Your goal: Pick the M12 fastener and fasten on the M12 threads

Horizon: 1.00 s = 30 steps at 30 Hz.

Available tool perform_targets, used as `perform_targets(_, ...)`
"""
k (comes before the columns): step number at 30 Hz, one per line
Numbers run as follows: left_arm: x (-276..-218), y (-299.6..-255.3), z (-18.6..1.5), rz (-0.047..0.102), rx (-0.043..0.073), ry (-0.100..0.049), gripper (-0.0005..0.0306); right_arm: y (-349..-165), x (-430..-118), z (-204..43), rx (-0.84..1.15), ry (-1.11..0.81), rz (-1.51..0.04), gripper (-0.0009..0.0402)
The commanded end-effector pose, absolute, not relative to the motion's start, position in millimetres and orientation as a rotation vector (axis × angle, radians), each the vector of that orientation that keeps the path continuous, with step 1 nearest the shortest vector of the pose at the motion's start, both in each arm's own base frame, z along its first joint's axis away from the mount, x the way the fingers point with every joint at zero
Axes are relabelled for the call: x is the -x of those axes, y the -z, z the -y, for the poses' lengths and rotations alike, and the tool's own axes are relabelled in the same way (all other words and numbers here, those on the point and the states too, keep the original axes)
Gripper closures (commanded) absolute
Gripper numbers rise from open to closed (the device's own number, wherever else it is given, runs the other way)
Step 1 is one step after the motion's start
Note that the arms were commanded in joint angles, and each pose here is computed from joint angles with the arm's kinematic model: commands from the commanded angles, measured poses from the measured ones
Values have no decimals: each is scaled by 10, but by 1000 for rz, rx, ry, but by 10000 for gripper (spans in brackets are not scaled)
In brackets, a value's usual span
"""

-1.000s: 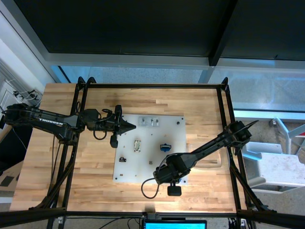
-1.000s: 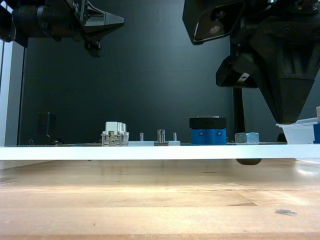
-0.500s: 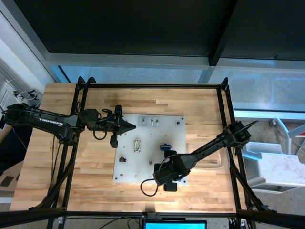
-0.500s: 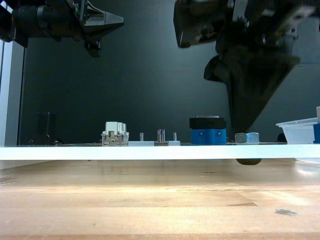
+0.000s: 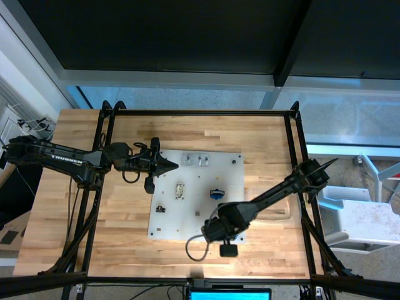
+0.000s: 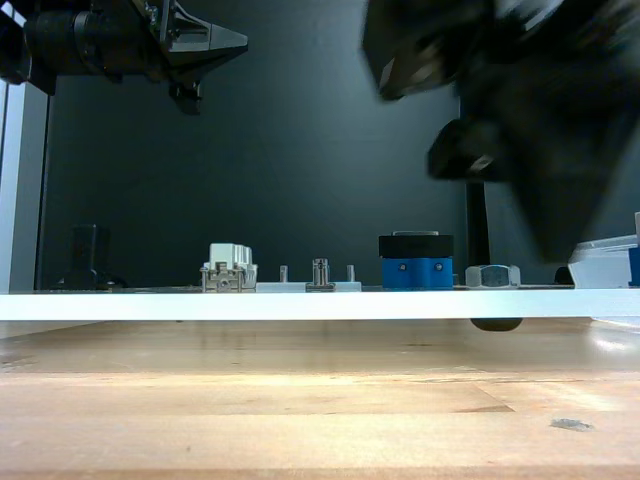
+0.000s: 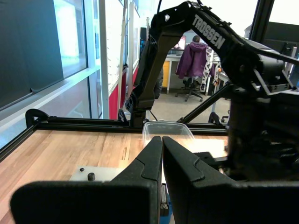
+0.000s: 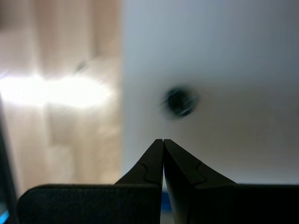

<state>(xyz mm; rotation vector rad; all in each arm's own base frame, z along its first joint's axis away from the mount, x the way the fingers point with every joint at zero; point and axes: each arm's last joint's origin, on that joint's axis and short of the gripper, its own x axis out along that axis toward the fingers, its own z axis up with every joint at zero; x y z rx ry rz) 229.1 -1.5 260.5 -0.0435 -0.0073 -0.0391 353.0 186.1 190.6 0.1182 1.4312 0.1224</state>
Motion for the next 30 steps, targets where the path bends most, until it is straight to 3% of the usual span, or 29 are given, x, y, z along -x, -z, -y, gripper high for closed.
perform_targets(1,-2292,-2605,15,7,43,39,300,-1920,-3521,-1839,-115,-108,-1439,393)
perform_targets(19,-2292,-2604,14,7,43,39,300,-1934,-3517,-1840,-103,-92,-1425,393)
perform_targets(30,-2292,-2605,14,7,43,39,300,-2265,-3430,-1802,-129,-125,-1344,393)
